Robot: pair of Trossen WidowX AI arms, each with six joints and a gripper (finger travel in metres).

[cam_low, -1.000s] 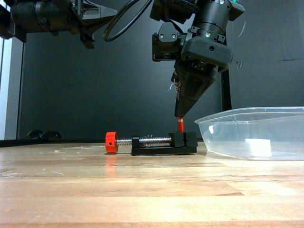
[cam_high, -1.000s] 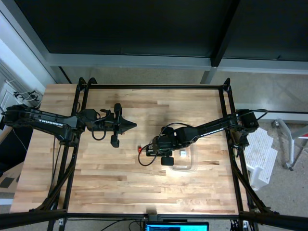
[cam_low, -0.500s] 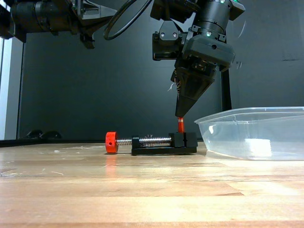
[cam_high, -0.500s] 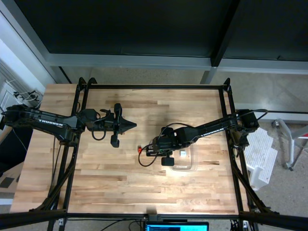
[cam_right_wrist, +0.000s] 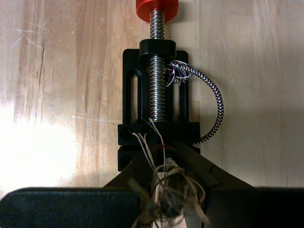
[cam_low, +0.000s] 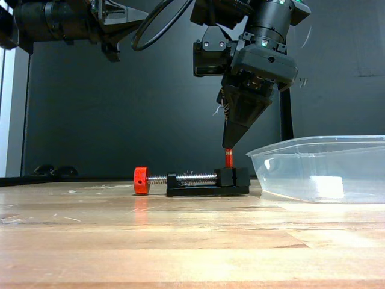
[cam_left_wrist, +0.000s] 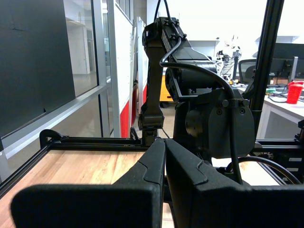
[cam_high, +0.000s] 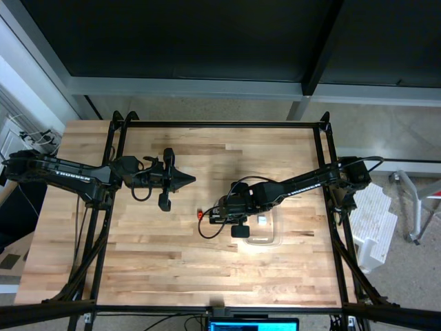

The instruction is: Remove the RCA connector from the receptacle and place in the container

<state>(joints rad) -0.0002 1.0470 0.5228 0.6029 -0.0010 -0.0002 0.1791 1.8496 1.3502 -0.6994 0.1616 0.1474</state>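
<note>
Low view: on the wooden bench [cam_low: 180, 241], a clear plastic rectangular container [cam_low: 325, 162] sits beside the small black blocky receptacle [cam_low: 207, 180], where the slim red RCA connector [cam_low: 228, 158] stands upright. The right end effector [cam_low: 227, 144] pinches its top; the left end effector [cam_left_wrist: 164, 152], pressed together, hovers well apart.

Matte black arms [cam_high: 62, 172], looped cables [cam_left_wrist: 232, 142], tapered black left claw [cam_left_wrist: 164, 142], right claw [cam_low: 228, 146]

The RCA connector [cam_low: 228, 158] is red, the receptacle [cam_low: 207, 182] black with a red-orange knob [cam_low: 141, 180], the container [cam_low: 319, 165] clear.
</note>
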